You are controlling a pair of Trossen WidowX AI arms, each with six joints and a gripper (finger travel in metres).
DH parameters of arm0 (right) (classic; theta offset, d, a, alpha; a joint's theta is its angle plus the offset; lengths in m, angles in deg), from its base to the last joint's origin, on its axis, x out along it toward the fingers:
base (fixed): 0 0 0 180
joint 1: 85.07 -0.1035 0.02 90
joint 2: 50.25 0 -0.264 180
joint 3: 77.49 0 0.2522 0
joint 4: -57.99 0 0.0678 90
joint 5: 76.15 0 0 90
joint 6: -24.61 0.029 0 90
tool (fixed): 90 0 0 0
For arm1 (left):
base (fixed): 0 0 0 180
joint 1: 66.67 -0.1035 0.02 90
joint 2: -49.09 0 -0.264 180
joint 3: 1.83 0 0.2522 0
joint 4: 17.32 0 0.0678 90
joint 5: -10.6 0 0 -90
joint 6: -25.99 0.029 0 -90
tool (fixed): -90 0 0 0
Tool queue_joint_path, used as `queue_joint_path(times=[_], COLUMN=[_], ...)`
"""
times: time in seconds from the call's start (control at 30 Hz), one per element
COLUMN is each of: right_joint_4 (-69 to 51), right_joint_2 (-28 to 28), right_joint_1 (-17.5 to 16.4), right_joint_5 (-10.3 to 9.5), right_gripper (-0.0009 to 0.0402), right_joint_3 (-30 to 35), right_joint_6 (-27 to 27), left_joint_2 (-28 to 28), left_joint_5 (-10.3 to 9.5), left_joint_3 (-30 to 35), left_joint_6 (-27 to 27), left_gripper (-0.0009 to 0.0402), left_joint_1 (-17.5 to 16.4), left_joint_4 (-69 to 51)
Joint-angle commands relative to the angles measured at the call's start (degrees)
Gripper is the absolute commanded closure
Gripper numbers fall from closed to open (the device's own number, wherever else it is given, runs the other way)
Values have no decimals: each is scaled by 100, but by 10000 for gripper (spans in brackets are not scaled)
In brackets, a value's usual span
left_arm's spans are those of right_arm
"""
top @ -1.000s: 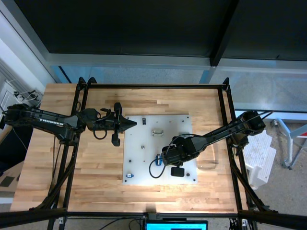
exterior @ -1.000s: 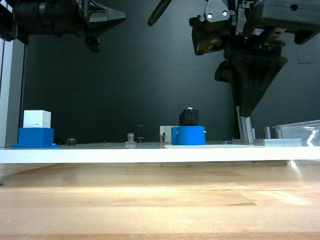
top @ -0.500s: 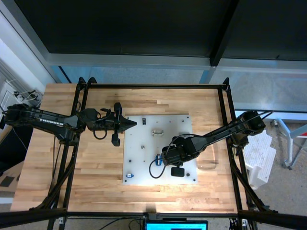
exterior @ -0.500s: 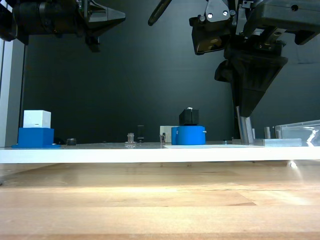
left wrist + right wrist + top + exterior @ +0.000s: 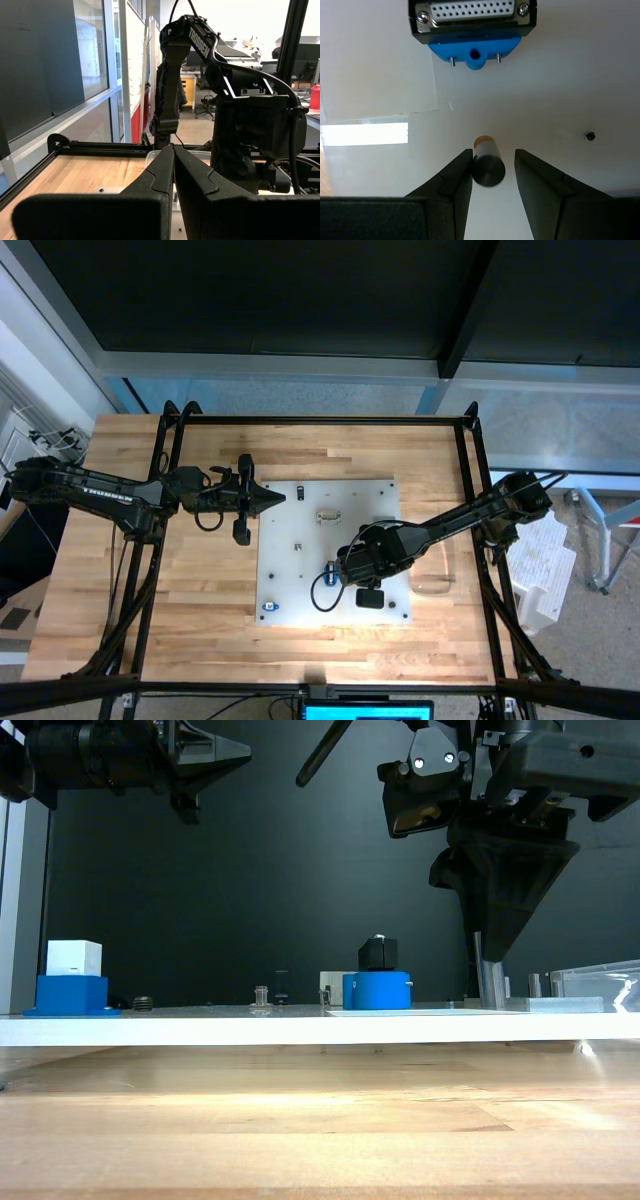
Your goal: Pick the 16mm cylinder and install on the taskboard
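Note:
The 16mm cylinder point(image 5: 488, 167), a short grey metal peg, stands upright on the white taskboard point(image 5: 570, 75). My right gripper point(image 5: 492, 152) hangs straight above it, open. One finger lies close against the peg and the other stands a small gap away. In the low view the cylinder point(image 5: 490, 982) rises from the taskboard point(image 5: 200, 1025) just under the right gripper point(image 5: 490, 956). From above, the right gripper point(image 5: 348, 572) covers it on the taskboard point(image 5: 300, 580). My left gripper point(image 5: 272, 498) hovers shut at the board's left edge, its fingertips point(image 5: 173, 147) pressed together.
A blue-based D-sub connector point(image 5: 475, 50) sits just beyond the peg. A blue round part point(image 5: 377, 990) and a blue block with a white cube point(image 5: 72, 982) stand on the board. A clear plastic tray point(image 5: 435, 570) lies to the board's right.
The right gripper has lifted slightly above the cylinder, which stays standing on the board. The left arm has not moved.

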Motion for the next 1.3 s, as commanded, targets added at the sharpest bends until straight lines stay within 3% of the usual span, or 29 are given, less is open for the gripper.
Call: queue_joint_path(times=[0.03,0.87,1.1,1.3], right_joint_4=[17,37,494,1154], right_joint_2=[-17,-22,-590,-1410], right_joint_1=[-2,-28,-20,184], right_joint_5=[-2,-4,7,319], right_gripper=[275,313,323,396], right_joint_3=[22,22,-391,-835], right_joint_6=[2,7,-247,-531], left_joint_2=[2,2,2,2], left_joint_5=[0,2,0,2], left_joint_3=[0,0,0,0], left_joint_6=[2,2,2,2], left_gripper=[393,393,393,393], left_joint_1=[-2,0,0,0], left_joint_4=[0,2,0,2])
